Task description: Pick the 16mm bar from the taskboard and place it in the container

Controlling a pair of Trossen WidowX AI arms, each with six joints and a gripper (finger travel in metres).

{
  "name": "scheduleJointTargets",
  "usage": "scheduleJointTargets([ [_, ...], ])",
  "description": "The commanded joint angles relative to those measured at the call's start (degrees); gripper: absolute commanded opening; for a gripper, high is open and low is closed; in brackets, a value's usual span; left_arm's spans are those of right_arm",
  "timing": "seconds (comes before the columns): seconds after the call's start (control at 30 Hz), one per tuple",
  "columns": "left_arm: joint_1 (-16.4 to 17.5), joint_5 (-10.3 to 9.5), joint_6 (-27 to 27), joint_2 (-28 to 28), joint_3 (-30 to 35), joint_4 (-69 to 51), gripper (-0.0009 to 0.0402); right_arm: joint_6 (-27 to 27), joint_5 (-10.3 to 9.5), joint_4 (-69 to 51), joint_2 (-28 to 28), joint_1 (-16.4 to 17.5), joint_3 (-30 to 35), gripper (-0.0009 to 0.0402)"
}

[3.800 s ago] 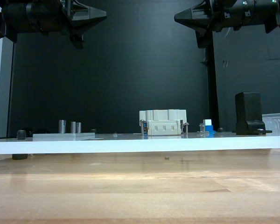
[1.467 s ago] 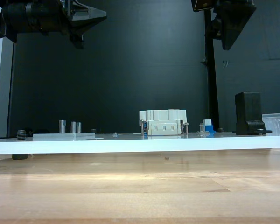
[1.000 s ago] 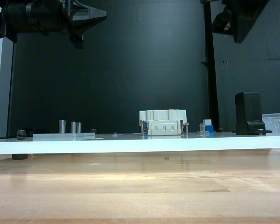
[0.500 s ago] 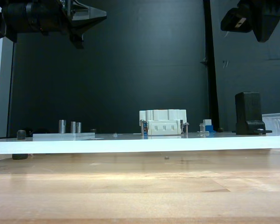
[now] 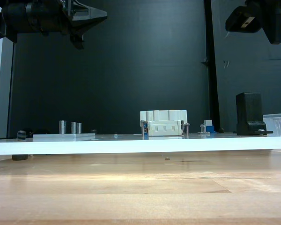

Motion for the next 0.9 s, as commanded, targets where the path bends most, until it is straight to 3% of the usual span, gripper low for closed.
scheduleJointTargets([
  [0.03,0.0,0.02,0.0,0.0,0.0,0.0,0.0,0.2,0.02,0.5,0.8,0.5,0.0,0.0],
  [0.67,0.0,0.02,0.0,0.0,0.0,0.0,0.0,3.6,-0.02,3.3,4.9,4.4,-0.3,0.0047],
  [0.9,0.0,0.02,0.0,0.0,0.0,0.0,0.0,3.7,0.02,4.2,5.8,4.9,-0.4,0.0115],
])
